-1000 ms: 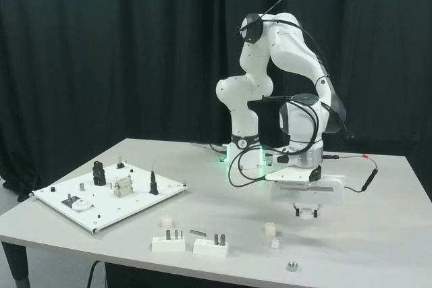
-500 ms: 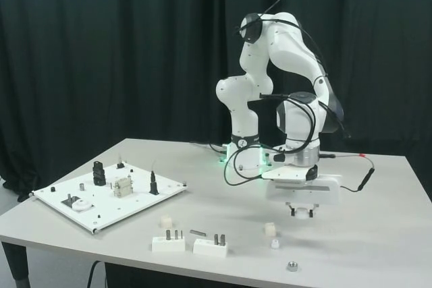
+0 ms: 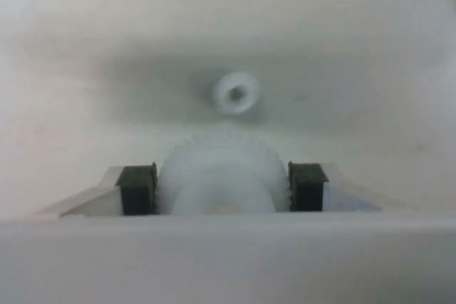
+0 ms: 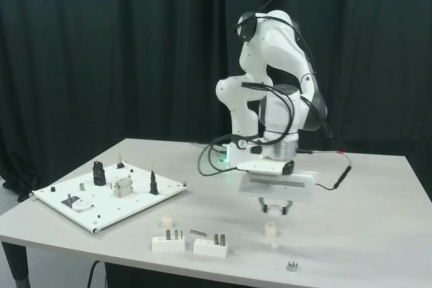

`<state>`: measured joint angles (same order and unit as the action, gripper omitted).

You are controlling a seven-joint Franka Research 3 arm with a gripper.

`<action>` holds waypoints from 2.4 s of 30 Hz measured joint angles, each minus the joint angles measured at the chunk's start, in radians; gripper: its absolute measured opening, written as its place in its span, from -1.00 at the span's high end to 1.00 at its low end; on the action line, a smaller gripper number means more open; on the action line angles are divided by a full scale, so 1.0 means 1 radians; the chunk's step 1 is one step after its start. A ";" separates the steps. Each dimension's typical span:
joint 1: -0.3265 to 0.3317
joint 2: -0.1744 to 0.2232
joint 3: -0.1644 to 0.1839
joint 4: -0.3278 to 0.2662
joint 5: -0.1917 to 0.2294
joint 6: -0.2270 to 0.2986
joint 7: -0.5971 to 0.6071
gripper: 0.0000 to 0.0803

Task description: Place medium gear.

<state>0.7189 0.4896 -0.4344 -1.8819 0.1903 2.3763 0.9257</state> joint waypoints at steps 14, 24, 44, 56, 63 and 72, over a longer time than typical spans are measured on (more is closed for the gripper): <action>-0.084 0.000 -0.010 0.052 -0.003 -0.056 -0.105 0.01; -0.094 0.005 0.039 0.057 0.030 -0.073 -0.107 0.01; -0.075 0.084 0.155 0.055 0.044 -0.027 -0.050 0.01; -0.042 0.134 0.168 0.055 0.043 0.026 -0.026 0.01; -0.028 0.151 0.170 0.056 0.043 0.045 -0.013 0.01; -0.024 0.162 0.177 0.056 0.043 0.061 -0.002 0.01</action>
<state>0.6944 0.6512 -0.2575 -1.8263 0.2329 2.4371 0.9235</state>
